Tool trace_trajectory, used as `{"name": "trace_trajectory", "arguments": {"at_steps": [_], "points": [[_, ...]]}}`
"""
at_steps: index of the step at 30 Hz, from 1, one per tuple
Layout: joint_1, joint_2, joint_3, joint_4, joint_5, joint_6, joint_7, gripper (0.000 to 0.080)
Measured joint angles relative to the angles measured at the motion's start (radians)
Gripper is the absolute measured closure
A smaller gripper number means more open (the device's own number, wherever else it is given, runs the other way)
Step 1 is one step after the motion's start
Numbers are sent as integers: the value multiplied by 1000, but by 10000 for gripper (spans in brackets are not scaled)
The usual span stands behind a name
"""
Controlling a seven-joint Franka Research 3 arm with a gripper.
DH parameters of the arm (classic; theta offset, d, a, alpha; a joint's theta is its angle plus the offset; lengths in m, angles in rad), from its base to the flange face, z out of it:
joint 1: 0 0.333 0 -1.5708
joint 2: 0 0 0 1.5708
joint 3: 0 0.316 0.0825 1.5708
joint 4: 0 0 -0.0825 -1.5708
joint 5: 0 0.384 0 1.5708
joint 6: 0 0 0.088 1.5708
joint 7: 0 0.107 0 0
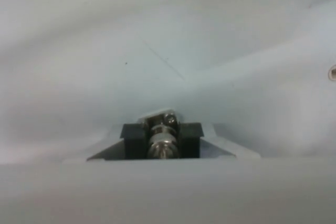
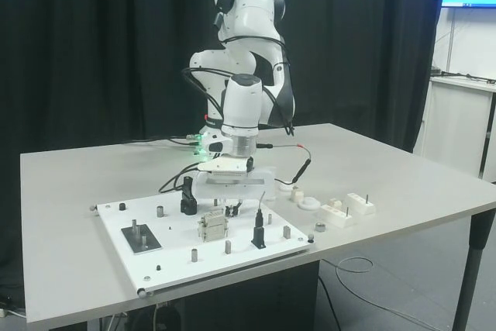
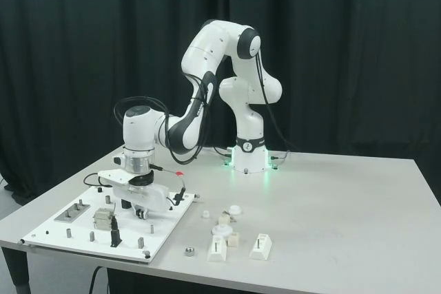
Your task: Insert BNC.
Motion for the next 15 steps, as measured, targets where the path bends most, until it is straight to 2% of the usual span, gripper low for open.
{"name": "trace_trajectory", "arguments": {"at_steps": [15], "points": [[-5, 6, 0, 14, 15, -23, 51, 677]]}}
